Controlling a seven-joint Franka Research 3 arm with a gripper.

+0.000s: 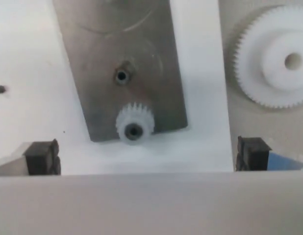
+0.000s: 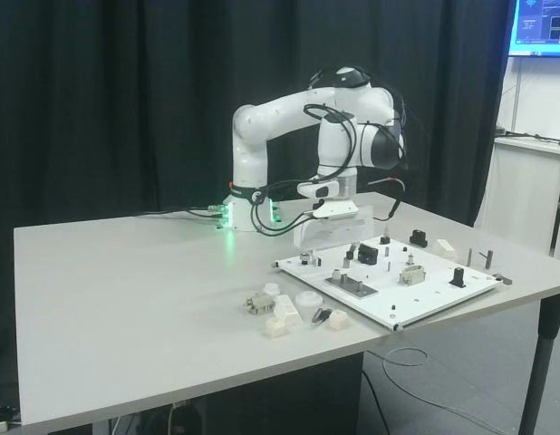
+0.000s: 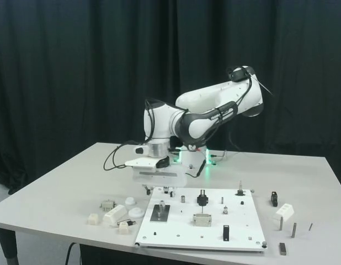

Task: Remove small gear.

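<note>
Wrist view: small gear (image 1: 135, 123), white toothed plastic, sits on a peg at the end of the grey metal plate (image 1: 122, 63). Probably light and stiff; pinch across the teeth (slippery?). Gripper (image 1: 146, 157) fingers wide apart, empty. Large gear (image 1: 276, 56) lies nearby.

Room views: gripper (image 2: 327, 210) hovers over the white board (image 3: 236, 234).
</note>
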